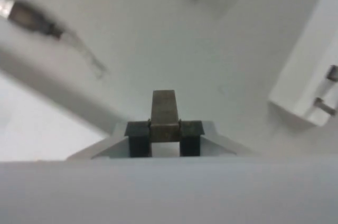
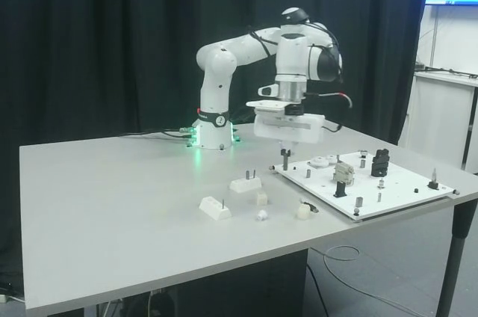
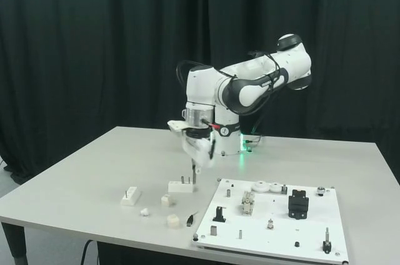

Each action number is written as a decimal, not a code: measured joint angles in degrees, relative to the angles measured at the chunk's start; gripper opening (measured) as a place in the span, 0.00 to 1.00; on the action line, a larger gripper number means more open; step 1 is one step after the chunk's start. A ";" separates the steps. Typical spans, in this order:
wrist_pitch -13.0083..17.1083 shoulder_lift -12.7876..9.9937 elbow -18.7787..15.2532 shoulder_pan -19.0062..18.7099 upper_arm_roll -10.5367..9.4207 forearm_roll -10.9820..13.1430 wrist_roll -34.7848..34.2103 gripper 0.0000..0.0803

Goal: Insert square peg 3.

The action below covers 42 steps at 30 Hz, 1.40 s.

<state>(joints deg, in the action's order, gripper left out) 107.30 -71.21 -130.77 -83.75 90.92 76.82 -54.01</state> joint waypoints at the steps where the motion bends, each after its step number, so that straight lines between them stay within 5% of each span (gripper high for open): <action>1: 0.00 0.00 0.43 -0.08 -0.22 -0.02 0.79 0.14; 19: 0.59 -0.04 6.33 -2.19 -2.90 -2.60 7.80 0.14; 42: 2.01 -0.05 11.51 -1.00 -5.36 -5.24 29.91 0.14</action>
<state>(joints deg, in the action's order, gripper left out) 109.31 -71.26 -119.26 -84.76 85.56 71.58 -24.10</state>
